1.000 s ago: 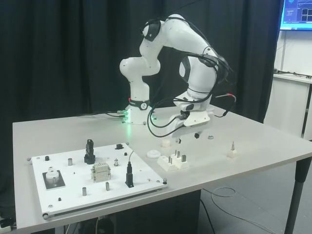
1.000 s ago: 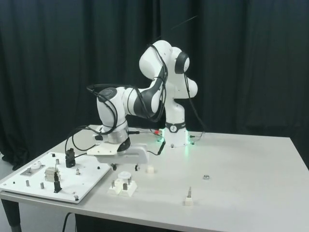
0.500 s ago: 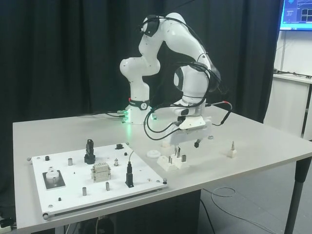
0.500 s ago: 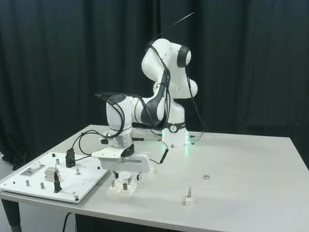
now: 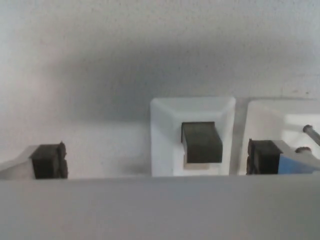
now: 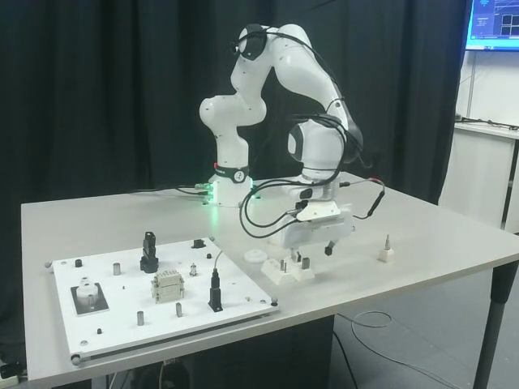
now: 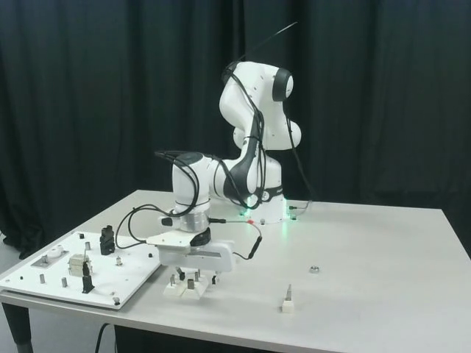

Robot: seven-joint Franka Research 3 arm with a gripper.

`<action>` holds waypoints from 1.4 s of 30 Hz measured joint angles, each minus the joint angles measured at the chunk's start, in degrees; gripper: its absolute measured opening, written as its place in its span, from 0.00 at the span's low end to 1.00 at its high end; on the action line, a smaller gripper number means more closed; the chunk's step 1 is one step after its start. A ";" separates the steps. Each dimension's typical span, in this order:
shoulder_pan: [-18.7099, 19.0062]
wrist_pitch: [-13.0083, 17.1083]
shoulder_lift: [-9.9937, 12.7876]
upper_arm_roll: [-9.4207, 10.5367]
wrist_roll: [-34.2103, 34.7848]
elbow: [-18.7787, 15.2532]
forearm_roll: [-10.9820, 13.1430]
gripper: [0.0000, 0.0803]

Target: Pick square peg 4.

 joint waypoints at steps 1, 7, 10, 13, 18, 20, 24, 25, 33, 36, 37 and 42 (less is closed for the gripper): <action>0.03 0.46 0.00 0.00 0.10 -0.24 0.00 1.00; 0.15 2.63 -0.06 0.00 0.36 -1.37 0.00 1.00; 0.19 3.50 -0.06 0.01 0.36 -1.78 0.00 1.00; 0.22 4.16 -0.06 0.01 0.36 -2.11 0.00 1.00; 0.25 5.54 -0.07 0.01 0.36 -2.72 0.00 1.00; 0.25 6.06 -0.07 0.00 0.36 -2.92 0.00 0.83; 0.24 6.60 -0.07 -0.12 0.37 -3.08 0.00 0.83; 0.23 6.74 -0.07 -0.16 0.37 -3.11 0.00 0.83; 0.19 7.06 -0.07 -0.84 0.37 -3.25 0.00 0.63; 0.15 7.10 -0.07 -1.08 0.37 -3.26 0.00 0.19; 0.14 7.10 -0.07 -1.18 0.37 -3.26 0.00 0.19; 0.14 7.23 -0.11 -1.63 0.36 -3.26 -0.01 0.19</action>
